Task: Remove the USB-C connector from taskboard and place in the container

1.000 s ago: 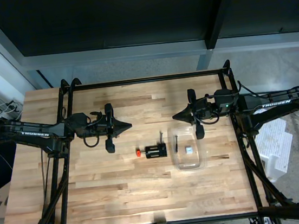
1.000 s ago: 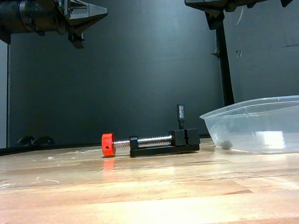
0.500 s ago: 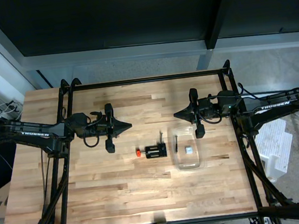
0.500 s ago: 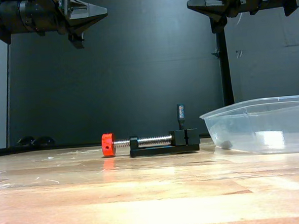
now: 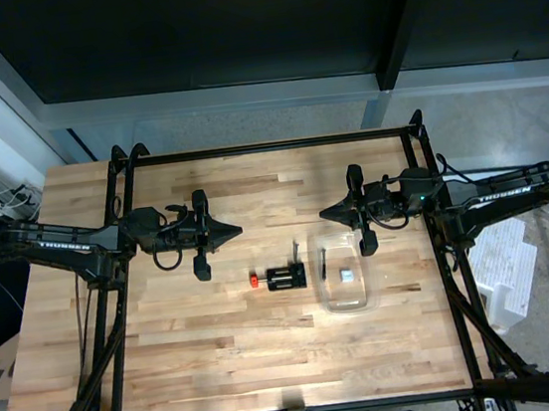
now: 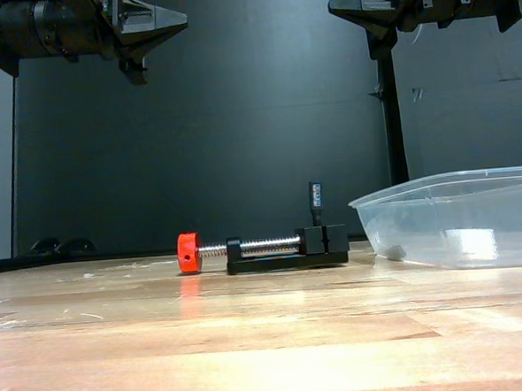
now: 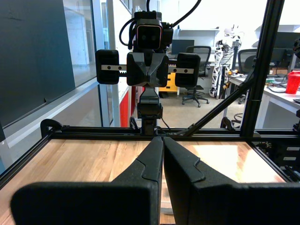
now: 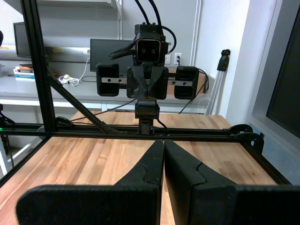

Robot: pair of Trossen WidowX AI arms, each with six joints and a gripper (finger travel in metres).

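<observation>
Container (image 5: 353, 302) holds USB-C connector (image 5: 322, 264) and grey square (image 5: 346, 275) — left hand (image 5: 238, 231), right hand (image 5: 323, 213) closed, high over table (image 5: 222, 352).

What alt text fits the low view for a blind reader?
A black taskboard with a red-orange knob sits on a wooden table, beside a clear container. High above, the left gripper and right gripper, both shut, point toward each other.

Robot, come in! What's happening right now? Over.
Left gripper shut, high, left of taskboard. Right gripper shut, high behind container. USB-C connector seems inside container, off taskboard. Nothing blocking.
</observation>
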